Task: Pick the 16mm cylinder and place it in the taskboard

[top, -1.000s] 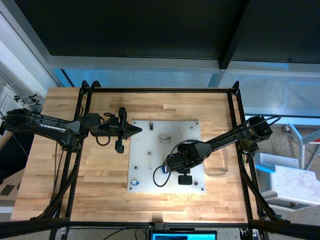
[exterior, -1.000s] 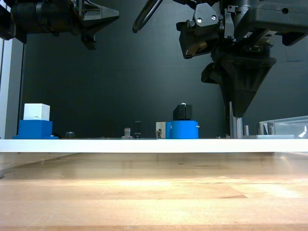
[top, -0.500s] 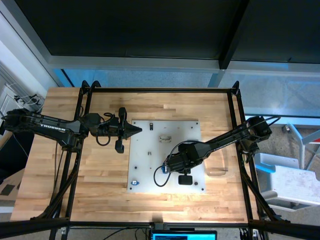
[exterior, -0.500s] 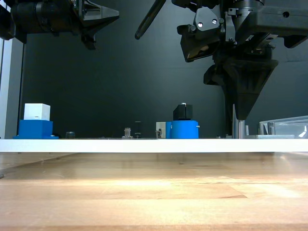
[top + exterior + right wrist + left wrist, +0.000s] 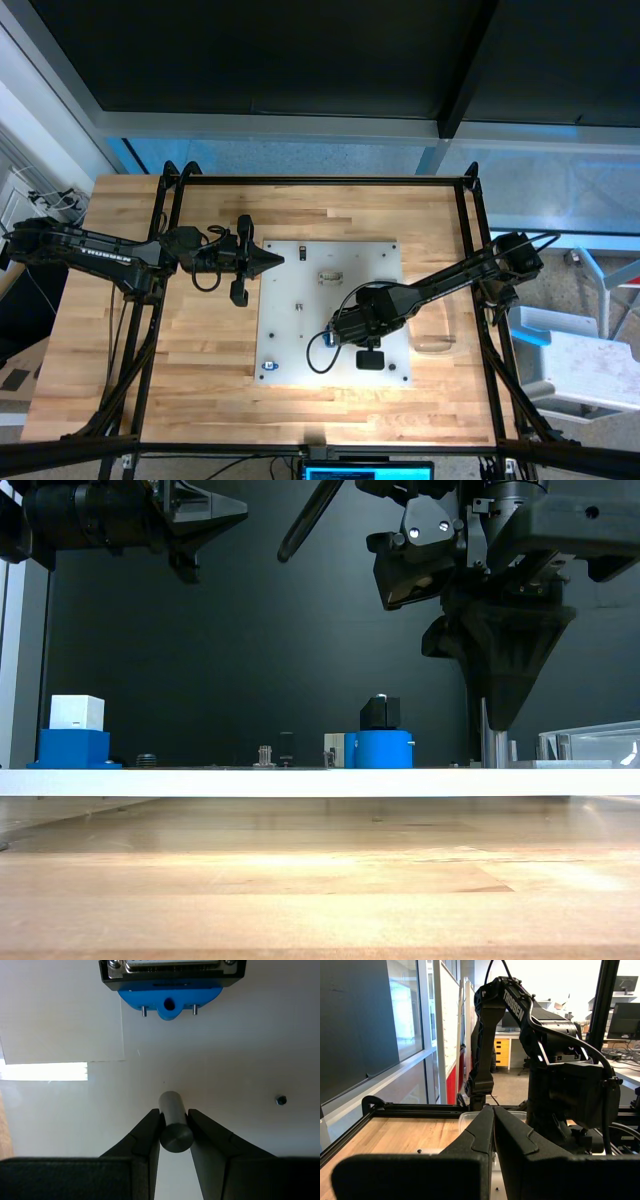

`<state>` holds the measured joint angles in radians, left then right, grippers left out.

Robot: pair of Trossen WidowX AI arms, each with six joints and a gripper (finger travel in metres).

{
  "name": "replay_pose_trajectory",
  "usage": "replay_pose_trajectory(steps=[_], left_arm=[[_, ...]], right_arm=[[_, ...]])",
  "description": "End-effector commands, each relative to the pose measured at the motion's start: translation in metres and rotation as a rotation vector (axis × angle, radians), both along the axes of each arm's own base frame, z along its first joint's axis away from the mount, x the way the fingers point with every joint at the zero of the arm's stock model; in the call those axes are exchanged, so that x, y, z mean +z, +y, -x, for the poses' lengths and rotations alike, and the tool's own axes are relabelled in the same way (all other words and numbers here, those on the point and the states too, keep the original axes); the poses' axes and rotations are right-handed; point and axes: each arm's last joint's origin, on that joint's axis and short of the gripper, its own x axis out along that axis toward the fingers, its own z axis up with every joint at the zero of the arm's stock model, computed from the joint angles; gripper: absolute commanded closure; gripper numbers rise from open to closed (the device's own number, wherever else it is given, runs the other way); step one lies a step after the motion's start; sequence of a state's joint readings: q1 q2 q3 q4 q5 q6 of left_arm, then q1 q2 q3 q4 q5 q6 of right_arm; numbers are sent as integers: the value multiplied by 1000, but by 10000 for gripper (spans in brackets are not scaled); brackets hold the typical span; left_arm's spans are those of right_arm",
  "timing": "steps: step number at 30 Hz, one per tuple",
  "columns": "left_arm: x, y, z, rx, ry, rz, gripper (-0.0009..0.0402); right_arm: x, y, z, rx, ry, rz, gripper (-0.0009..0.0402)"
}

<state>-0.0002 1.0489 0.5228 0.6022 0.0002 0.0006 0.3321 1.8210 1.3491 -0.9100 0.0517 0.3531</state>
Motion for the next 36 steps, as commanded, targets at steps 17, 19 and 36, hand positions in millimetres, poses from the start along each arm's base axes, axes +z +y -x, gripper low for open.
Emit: replay_pose_trajectory(steps=[17, 19, 36], left_arm=[[0, 0, 0, 0, 0, 0, 393], [0, 0, 0, 0, 0, 0, 393], [0, 0, 0, 0, 0, 0, 393]], right_arm=[[-10, 1, -2, 3, -8, -2, 350], [-12, 1, -2, 3, -8, -1, 350], [-13, 0, -2, 1, -9, -2, 305]])
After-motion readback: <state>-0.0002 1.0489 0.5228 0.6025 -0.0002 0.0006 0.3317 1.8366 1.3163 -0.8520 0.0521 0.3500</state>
